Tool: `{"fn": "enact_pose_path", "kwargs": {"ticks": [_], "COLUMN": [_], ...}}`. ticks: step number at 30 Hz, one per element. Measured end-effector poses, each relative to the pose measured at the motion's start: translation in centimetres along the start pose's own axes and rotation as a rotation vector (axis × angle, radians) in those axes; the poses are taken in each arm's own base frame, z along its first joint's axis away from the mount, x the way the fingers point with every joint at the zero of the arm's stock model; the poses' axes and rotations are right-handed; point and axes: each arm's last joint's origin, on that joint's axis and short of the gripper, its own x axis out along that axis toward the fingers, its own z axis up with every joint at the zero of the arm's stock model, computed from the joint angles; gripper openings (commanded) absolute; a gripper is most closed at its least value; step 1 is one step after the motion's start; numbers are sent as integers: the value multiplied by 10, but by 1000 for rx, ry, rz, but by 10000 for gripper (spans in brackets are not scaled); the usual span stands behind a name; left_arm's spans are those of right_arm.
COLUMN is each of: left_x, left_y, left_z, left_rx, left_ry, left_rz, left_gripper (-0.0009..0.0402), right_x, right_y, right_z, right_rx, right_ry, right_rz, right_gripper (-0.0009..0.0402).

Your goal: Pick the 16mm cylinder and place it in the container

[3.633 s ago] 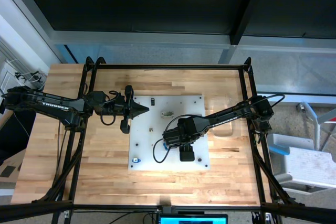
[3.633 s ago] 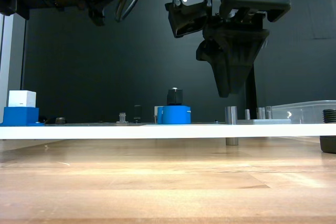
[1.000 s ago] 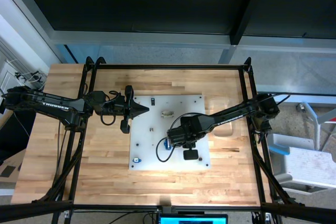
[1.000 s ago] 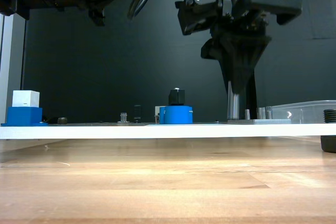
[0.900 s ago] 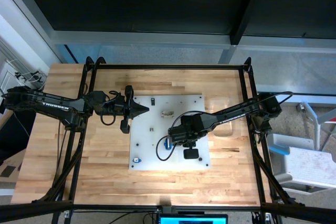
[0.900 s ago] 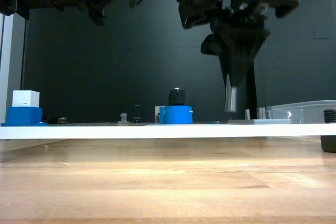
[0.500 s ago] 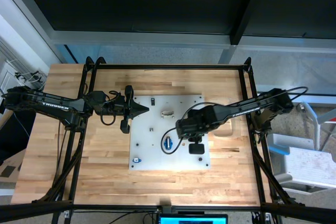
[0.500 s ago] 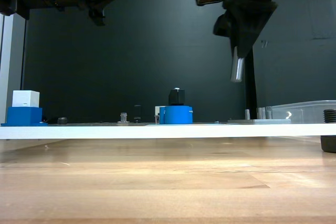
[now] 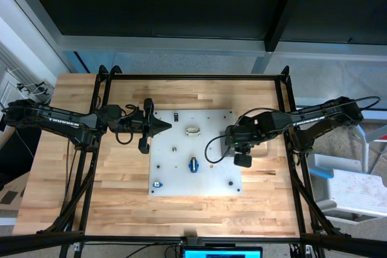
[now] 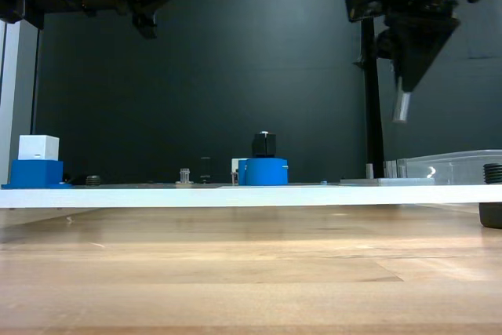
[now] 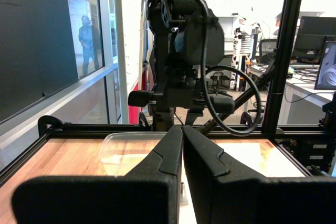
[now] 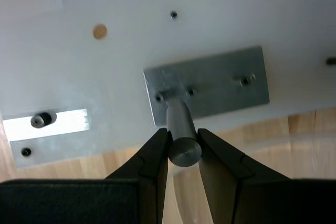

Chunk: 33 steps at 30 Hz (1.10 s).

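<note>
Here the right pincer hung in the air with its two fingers clamped snugly on the peg. The peg stood lengthwise between them, its lower part sticking out past the fingertips and clear of everything beneath. Below the pincer lay the grey plate on the white board, and the clear tray sat lower down, just beside the pincer on its outer side, while the left pincer hovered well apart by the board's opposite edge, fingers pressed together on nothing.
</note>
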Motion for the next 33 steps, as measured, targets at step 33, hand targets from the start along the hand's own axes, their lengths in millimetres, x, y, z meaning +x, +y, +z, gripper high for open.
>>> {"fn": "enact_pose_path", "kwargs": {"ticks": [33], "left_x": [0], "left_y": [0], "left_z": [0], "left_rx": [0], "left_ry": [0], "left_rz": [0], "left_gripper": [0], "right_x": [21], "right_y": [-68], "right_z": [-74], "right_rx": [254], "right_ry": [42], "right_rz": [-85], "right_gripper": [4]}}
